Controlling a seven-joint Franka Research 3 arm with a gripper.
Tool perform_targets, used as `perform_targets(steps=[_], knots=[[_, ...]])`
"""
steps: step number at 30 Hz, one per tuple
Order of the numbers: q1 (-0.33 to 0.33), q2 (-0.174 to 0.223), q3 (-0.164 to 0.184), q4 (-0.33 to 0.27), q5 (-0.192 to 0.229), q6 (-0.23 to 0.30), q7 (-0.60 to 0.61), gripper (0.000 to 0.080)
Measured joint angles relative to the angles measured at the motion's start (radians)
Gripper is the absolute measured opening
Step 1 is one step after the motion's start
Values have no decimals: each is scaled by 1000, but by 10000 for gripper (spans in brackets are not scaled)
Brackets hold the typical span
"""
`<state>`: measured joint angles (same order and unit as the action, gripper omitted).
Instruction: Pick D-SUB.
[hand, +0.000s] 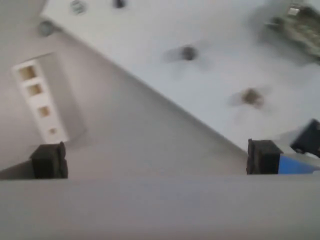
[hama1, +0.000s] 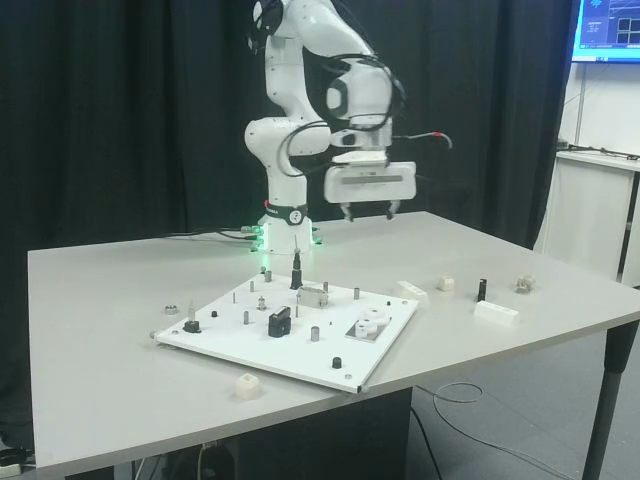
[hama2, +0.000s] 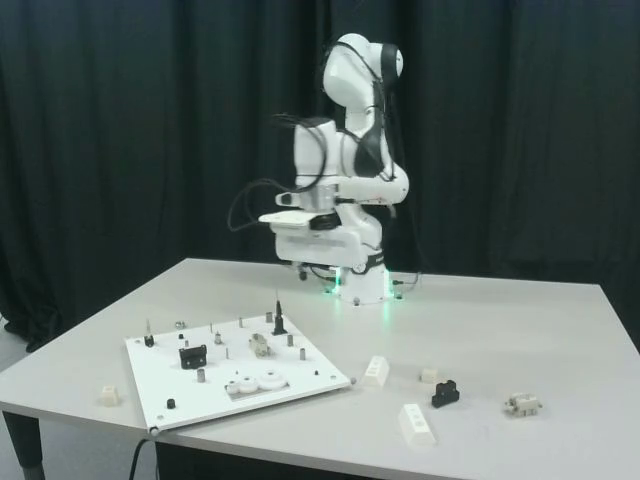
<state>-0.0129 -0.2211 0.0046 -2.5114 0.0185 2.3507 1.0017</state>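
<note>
D-SUB connector: the small grey metal part (hama2: 523, 404) lies on the bare grey table (hama2: 520, 320), near the edge, well apart from the white board.
Neighbours: a black clip (hama2: 445, 393) sits near it; white blocks (hama2: 417, 423) and (hama2: 376, 371) lie between it and the board.
Gripper: (hama1: 368, 211) hangs high above the table, in front of the arm's base, holding nothing.
Jaws: spread wide apart, black fingertips (hand: 49, 160) showing in the wrist view.
Board: white assembly plate (hama1: 300, 345) carrying pegs, gears (hama2: 254, 382) and a black part (hama1: 279, 321).
Loose cube: a white one (hama1: 247, 386) beside the board's near edge.
</note>
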Motion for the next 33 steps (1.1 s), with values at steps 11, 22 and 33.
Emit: perform_targets(steps=[11, 22, 33], knots=[[0, 17, 201, 3, -45, 69, 4, 800], [1, 89, 343, 52, -108, 132, 7, 800], [1, 228, 445, 166, -162, 177, -16, 800]])
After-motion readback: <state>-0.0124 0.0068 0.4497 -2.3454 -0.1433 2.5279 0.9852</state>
